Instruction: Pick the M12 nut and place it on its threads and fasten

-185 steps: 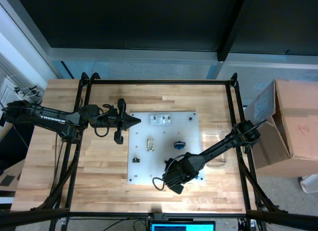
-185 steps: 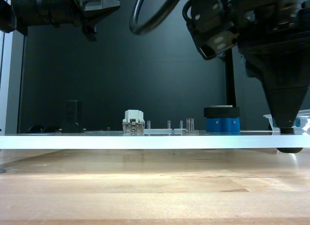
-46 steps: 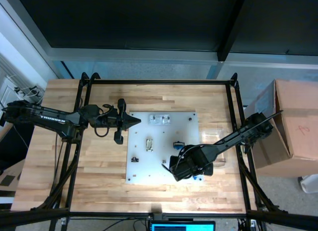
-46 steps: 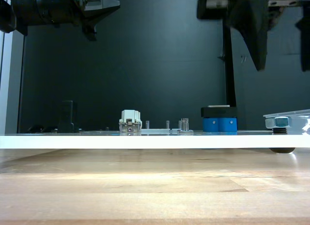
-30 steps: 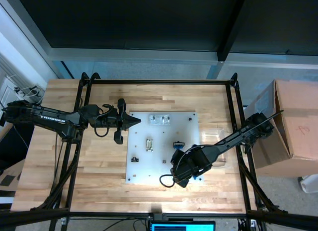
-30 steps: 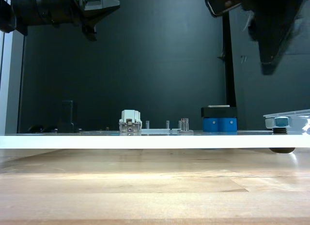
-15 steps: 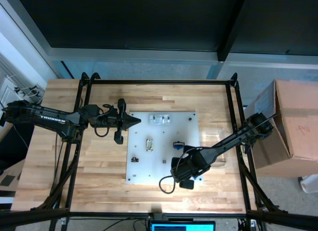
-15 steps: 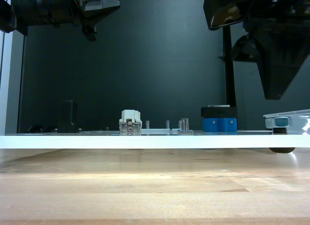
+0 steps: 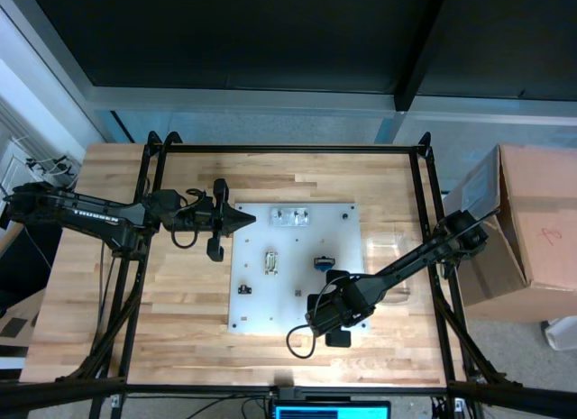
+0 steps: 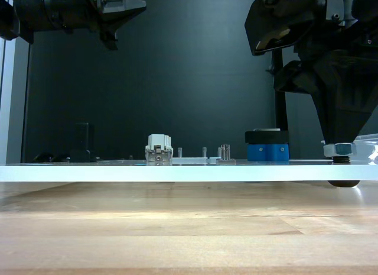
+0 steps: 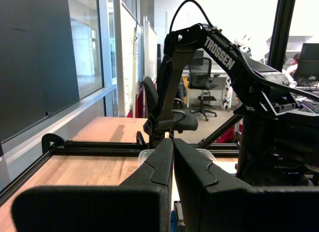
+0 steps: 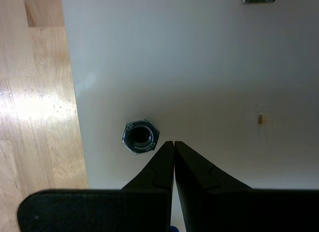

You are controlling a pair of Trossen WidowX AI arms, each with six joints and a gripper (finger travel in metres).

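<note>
Nut: we found the small silver M12 nut sitting on its stud, free of both grippers. In the right wrist view it lay flat on the board with its dark bore facing the camera.
Stud: we saw the black ribbed stud standing near the near right edge of the white board. A few ribs showed beneath the nut, so it was only part-way down.
Right gripper: we saw the right gripper pointing straight down over that corner of the board. Its fingers were pressed together with nothing between them, and their tip was just beside the nut. From table height the tip hung just above the nut, and we could not tell whether they touched.
Left gripper: we saw the left gripper held high over the board's left edge, well apart from the nut. Its fingers were pressed together and empty.
High view: the right arm hid the nut and stud from us there.
Tray: from table height the clear tray showed behind the stud. The right wrist view placed the nut on the board.
Other parts: we noted a blue block and a white connector standing on the board.
</note>
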